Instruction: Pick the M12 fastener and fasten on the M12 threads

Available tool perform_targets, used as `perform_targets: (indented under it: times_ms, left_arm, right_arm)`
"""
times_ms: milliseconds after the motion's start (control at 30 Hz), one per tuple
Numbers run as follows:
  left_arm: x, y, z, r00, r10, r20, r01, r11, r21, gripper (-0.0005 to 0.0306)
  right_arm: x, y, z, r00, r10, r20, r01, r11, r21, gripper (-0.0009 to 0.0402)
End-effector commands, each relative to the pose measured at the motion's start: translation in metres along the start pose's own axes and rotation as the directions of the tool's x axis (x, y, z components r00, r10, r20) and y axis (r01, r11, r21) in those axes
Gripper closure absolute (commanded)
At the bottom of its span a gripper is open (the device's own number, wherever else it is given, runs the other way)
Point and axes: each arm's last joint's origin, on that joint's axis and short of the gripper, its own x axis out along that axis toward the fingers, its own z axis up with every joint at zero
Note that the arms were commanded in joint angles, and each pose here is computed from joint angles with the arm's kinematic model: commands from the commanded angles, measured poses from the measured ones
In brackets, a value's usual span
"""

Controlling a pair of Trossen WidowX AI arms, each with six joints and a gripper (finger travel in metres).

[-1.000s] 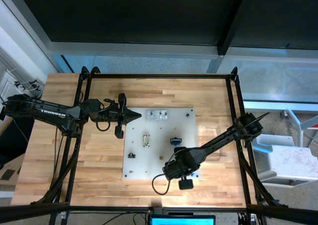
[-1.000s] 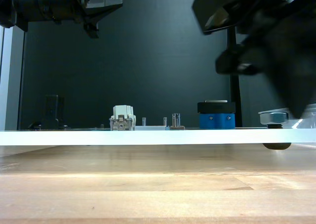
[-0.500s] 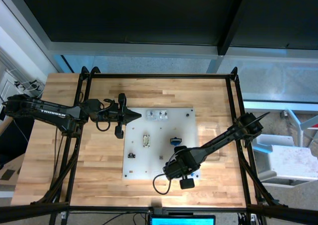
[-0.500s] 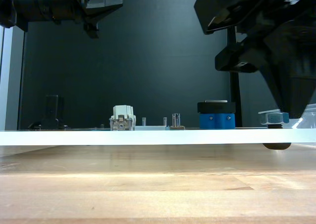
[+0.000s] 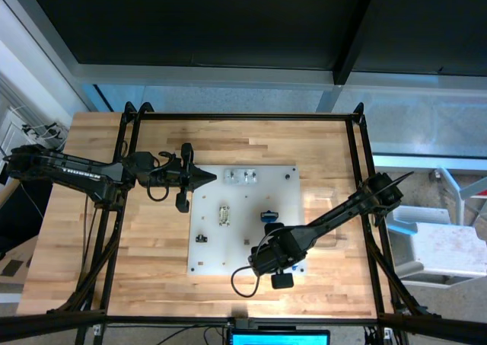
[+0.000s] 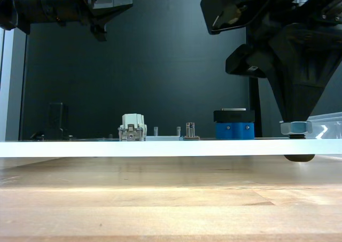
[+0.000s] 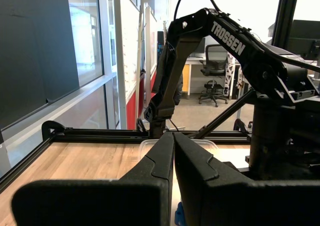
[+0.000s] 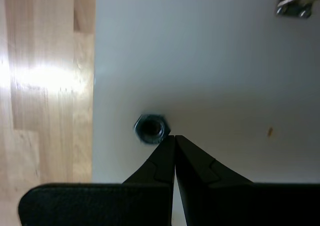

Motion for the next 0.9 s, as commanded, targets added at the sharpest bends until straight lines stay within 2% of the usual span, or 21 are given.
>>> perform_targets:
  times_ms: [33, 67, 100, 233, 267, 367, 467, 567, 667, 700, 900]
  left_arm:
    - [0.0, 0.0, 0.0001, 1.0, 0.0, 0.0, 0.0, 1.0, 0.0, 0.03]
    - [0.0001, 0.0, 0.0001, 1.0, 0.0, 0.0, 0.0, 1.0, 0.0, 0.03]
    - [0.0001, 0.0001, 0.0001, 1.0, 0.0, 0.0, 0.0, 1.0, 0.0, 0.03]
    - [0.0, 0.0001, 0.0001, 1.0, 0.0, 0.0, 0.0, 1.0, 0.0, 0.03]
    - [0.0001, 0.0, 0.0001, 1.0, 0.0, 0.0, 0.0, 1.0, 0.0, 0.03]
    - [0.0001, 0.0, 0.0, 1.0, 0.0, 0.0, 0.0, 1.0, 0.0, 0.03]
    - [0.0, 0.0, 0.0002, 1.0, 0.0, 0.001, 0.0, 1.0, 0.0, 0.03]
    - [0.0001, 0.0, 0.0, 1.0, 0.0, 0.0, 0.0, 1.0, 0.0, 0.03]
    - [0.0001, 0.0001, 0.0, 1.0, 0.0, 0.0, 0.0, 1.0, 0.0, 0.03]
    - [0.0001, 0.0001, 0.0001, 1.0, 0.0, 0.0, 0.0, 1.0, 0.0, 0.03]
    - [0.0001, 0.0001, 0.0, 1.0, 0.0, 0.0, 0.0, 1.0, 0.0, 0.03]
  right_arm:
    - [-0.0007, 0.0051, -0.0011, 0.985, 0.164, -0.057, -0.167, 0.985, -0.053, 0.0393]
    - [-0.0008, 0.0059, -0.0016, 0.98, 0.188, -0.068, -0.192, 0.98, -0.054, 0.0393]
    - [-0.0009, 0.0061, -0.0018, 0.978, 0.195, -0.072, -0.199, 0.979, -0.052, 0.0393]
    - [-0.0008, 0.0053, -0.0029, 0.979, 0.186, -0.083, -0.191, 0.98, -0.05, 0.0393]
    - [-0.0008, 0.0051, -0.0028, 0.981, 0.179, -0.08, -0.183, 0.982, -0.05, 0.0393]
    - [-0.0005, 0.0037, -0.0024, 0.99, 0.13, -0.062, -0.132, 0.99, -0.037, 0.0393]
    - [-0.0003, 0.0018, -0.0016, 0.997, 0.069, -0.038, -0.07, 0.997, -0.021, 0.0393]
    - [-0.0003, 0.0009, -0.0012, 0.999, 0.043, -0.026, -0.044, 0.999, -0.013, 0.0393]
    - [-0.0002, -0.0004, -0.0004, 1.0, 0.0, -0.006, 0.0, 1.0, 0.005, 0.0393]
    - [-0.0002, -0.0006, -0.0002, 1.0, -0.008, -0.001, 0.008, 1.0, 0.007, 0.0393]
    - [0.0003, -0.0002, 0.0011, 1.0, -0.002, 0.01, 0.002, 1.0, 0.023, 0.0393]
